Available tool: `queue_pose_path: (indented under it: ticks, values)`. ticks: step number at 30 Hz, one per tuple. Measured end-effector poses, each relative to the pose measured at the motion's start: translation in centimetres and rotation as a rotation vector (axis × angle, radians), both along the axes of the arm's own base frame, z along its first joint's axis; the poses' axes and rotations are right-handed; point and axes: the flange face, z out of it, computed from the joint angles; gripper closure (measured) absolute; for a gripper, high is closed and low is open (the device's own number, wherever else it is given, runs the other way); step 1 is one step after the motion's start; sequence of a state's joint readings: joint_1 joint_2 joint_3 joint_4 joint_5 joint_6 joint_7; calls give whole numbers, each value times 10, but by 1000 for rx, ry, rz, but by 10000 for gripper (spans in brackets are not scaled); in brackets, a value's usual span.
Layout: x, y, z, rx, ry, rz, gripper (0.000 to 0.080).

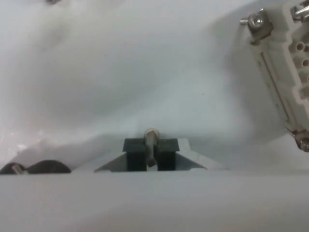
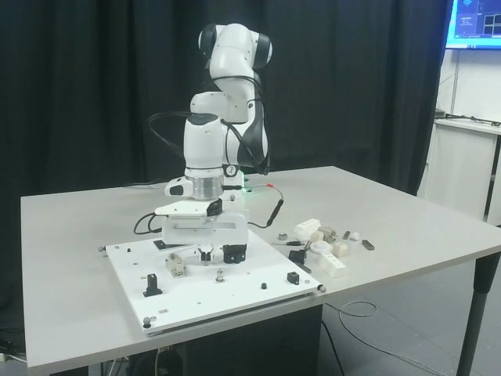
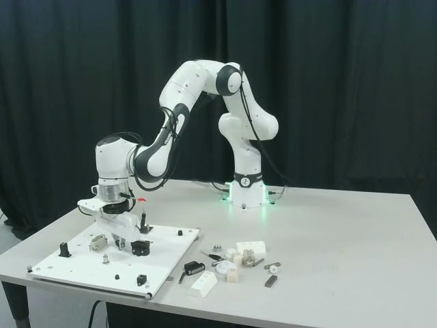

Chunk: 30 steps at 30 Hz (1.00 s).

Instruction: Remove square peg 1.

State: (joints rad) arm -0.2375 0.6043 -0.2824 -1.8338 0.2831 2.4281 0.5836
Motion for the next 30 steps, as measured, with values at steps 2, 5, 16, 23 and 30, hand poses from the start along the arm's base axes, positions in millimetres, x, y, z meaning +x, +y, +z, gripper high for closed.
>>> queue_pose_path:
  ticks: [2, 5, 16, 23, 30]
  values:
    - [0, 0, 0, 0, 0, 0, 759]
    - [0, 0, 1, 0, 0, 0, 759]
    - [0, 0, 5, -1, 0, 5, 759]
    - [0, 0, 9, -1, 1, 9, 759]
    - [1, -1, 22, -4, -10, 8, 759]
